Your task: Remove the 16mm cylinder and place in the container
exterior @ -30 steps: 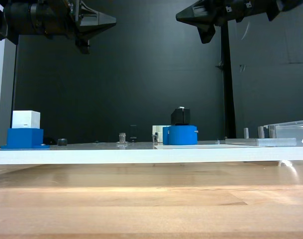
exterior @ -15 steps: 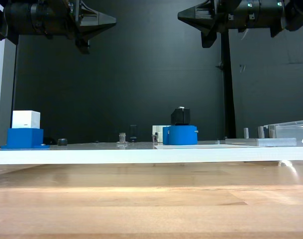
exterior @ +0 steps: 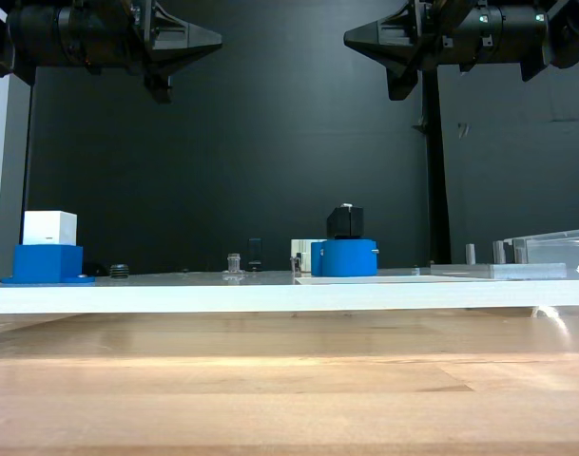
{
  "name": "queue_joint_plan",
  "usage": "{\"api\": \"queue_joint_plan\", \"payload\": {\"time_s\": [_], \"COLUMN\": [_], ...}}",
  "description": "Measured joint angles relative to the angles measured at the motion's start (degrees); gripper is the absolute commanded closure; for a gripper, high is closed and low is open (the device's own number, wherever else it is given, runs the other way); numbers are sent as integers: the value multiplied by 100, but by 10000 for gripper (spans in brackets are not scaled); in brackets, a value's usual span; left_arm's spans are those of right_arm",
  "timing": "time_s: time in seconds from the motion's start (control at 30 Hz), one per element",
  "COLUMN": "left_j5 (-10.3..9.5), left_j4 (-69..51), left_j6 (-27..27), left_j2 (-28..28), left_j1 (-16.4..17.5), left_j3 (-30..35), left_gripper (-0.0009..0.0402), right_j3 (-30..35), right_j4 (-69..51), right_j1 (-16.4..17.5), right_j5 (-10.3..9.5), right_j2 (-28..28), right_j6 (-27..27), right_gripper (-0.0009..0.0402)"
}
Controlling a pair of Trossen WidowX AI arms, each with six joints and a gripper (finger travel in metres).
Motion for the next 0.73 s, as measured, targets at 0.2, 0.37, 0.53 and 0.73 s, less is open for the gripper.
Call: {"api": "queue_joint_plan", "payload": {"time_s": [0.2, 0.37, 0.53, 0.73], "left_j5": [0, 0, 0, 0], "left_j4": [0, 0, 0, -2], "left_j6": [0, 0, 0, 2], "left_j2": [-2, -2, -2, 0], "left_j1": [0, 0, 0, 0], "left_j3": [0, 2, 2, 0], "left_gripper": [393, 393, 393, 393], "right_j3": [0, 0, 0, 0], "right_j4": [-9, -15, -22, -122], "right_j1": [11, 13, 13, 13], "right_j5": [-11, -11, -9, -9], "right_j2": [0, 0, 0, 0], "right_j6": [4, 4, 2, 0], "right_gripper": [393, 393, 393, 393]}}
